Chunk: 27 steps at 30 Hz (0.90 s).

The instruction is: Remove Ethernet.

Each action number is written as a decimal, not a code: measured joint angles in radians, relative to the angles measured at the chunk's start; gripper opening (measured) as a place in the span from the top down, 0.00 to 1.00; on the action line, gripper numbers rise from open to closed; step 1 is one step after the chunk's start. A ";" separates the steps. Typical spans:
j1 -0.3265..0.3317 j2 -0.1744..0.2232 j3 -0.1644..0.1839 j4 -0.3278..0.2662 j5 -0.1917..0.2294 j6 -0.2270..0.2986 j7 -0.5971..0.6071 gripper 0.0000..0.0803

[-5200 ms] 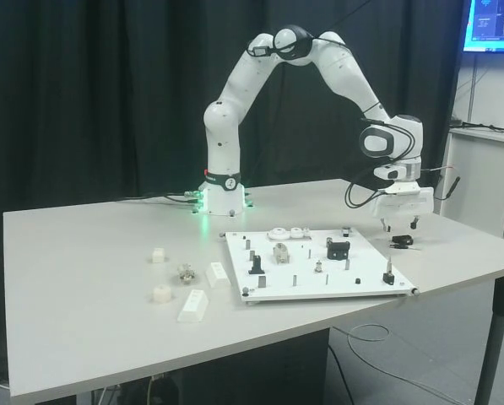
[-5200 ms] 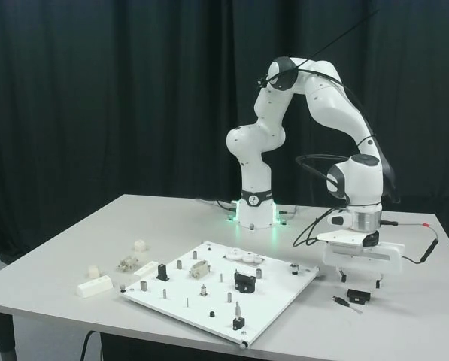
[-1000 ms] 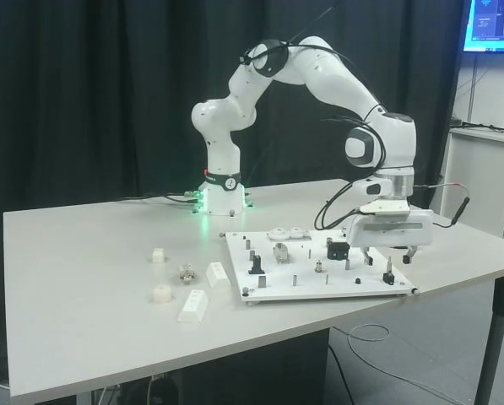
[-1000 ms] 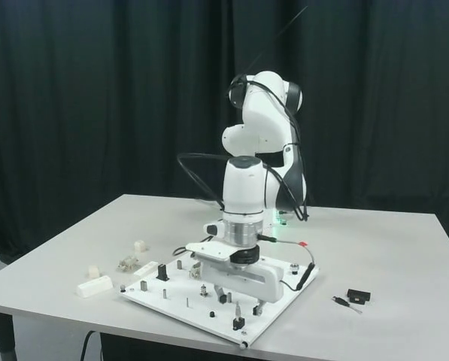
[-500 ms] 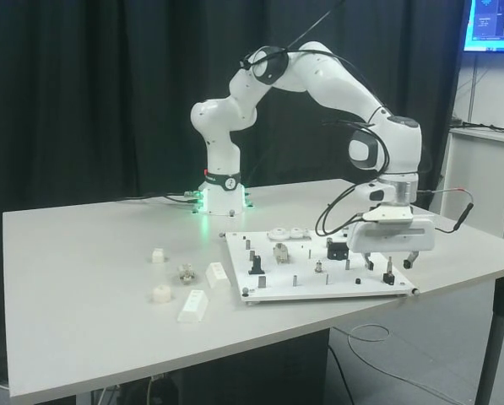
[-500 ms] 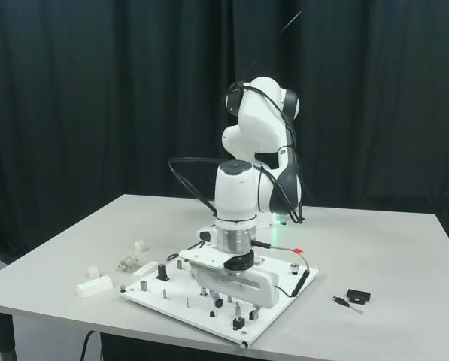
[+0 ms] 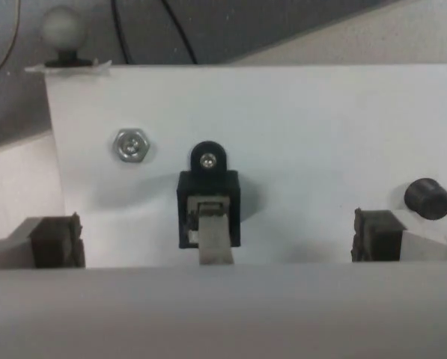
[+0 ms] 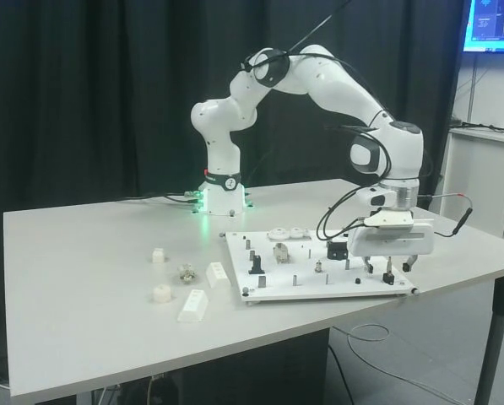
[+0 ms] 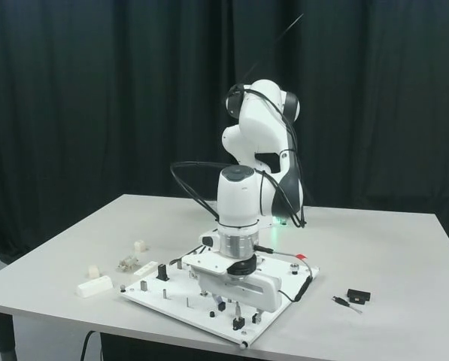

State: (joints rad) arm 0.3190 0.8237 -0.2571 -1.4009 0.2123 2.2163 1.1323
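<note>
The black two-fingered gripper [image 7: 216, 239] hangs wide open and empty above the white board [image 7: 320, 134]. The small black Ethernet plug [image 7: 208, 209] sits centre frame, directly between its fingertips [image 7: 55, 241], long axis crossing their closing line.

1. We note a hex nut [image 7: 132, 145] fixed on the white board [image 7: 320, 127], just beside the spot under the hand.
2. A black round cap [image 7: 427, 197] sits on the board on the hand's other side.
3. A small round knob [image 7: 61, 30] stands at the board's corner.
4. Well apart from the hand, white blocks [image 8: 199, 299] lie on the grey table [image 8: 83, 278].
5. A small black piece [image 9: 358, 295] rests off the board, near the hand.
</note>
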 joint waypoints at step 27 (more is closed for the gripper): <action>0.000 0.006 -0.002 0.000 -0.003 0.000 -0.018 0.33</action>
State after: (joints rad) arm 0.3185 0.8293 -0.2587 -1.4009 0.2095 2.2161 1.1143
